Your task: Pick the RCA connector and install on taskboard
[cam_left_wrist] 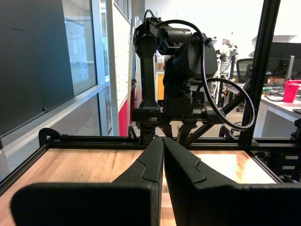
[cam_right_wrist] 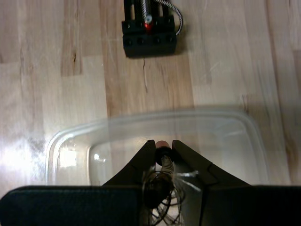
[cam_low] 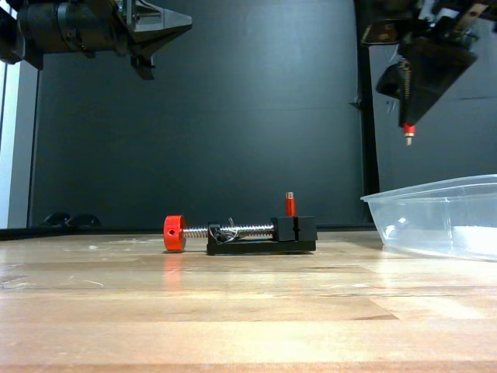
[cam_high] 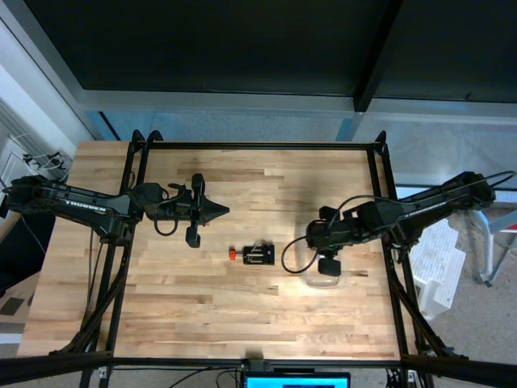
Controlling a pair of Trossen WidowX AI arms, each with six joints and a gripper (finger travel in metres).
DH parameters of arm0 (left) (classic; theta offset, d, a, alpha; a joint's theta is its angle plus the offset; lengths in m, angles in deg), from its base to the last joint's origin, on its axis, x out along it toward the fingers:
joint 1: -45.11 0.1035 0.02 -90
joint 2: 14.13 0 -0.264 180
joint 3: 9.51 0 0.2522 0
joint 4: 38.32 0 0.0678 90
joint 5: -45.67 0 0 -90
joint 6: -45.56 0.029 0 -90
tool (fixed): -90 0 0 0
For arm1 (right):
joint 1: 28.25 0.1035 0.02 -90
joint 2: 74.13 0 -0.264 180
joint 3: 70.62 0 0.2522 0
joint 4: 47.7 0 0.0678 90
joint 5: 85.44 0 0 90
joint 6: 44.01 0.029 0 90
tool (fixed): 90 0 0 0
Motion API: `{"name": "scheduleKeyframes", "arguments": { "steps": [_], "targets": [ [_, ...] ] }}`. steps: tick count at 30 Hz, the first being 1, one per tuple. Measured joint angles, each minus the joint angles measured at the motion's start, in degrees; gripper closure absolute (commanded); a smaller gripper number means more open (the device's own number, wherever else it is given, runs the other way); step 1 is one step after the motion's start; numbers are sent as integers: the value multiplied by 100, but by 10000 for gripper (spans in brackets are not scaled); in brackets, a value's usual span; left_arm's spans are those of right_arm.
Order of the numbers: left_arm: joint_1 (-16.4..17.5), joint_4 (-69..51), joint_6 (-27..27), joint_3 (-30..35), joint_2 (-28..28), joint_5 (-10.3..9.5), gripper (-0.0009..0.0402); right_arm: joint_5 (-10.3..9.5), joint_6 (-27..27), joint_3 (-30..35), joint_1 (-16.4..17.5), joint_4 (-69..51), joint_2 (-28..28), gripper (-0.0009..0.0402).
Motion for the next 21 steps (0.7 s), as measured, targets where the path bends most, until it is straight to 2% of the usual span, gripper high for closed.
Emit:
{"name": "scheduleKeyframes", "arguments": {
  "steps": [10,21],
  "targets": [
    [0,-2,0,0,0,0,393,-24,-334,713,-254,28,822,393],
    [0,-2,0,2,0,-2,393,-50,-518,1532,-341,66,1779,393]
  ]
}}
